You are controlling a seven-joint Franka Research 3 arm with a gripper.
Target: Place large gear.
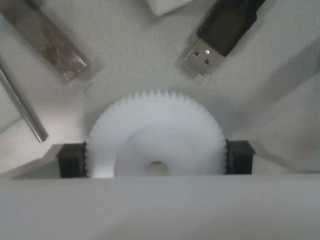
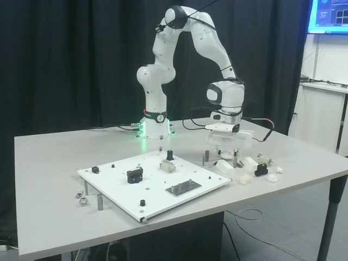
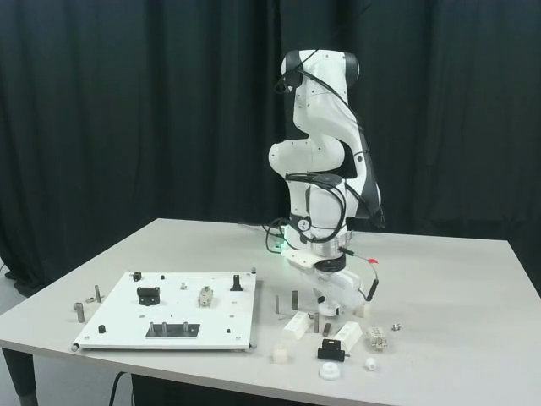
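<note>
The large white gear lies flat between my two black fingertips in the wrist view, and a pad presses against its teeth on each side. My gripper is shut on the gear. In the room views the gripper hangs low over the grey table, just off the right edge of the white assembly board. The arm hides the gear in both room views. Whether the gear touches the table is not visible.
Close around the gear lie a black USB plug, a flat metal bar, a thin rod and a white block. Small white and black parts sit near the table's front. Pegs and fixtures stand on the board.
</note>
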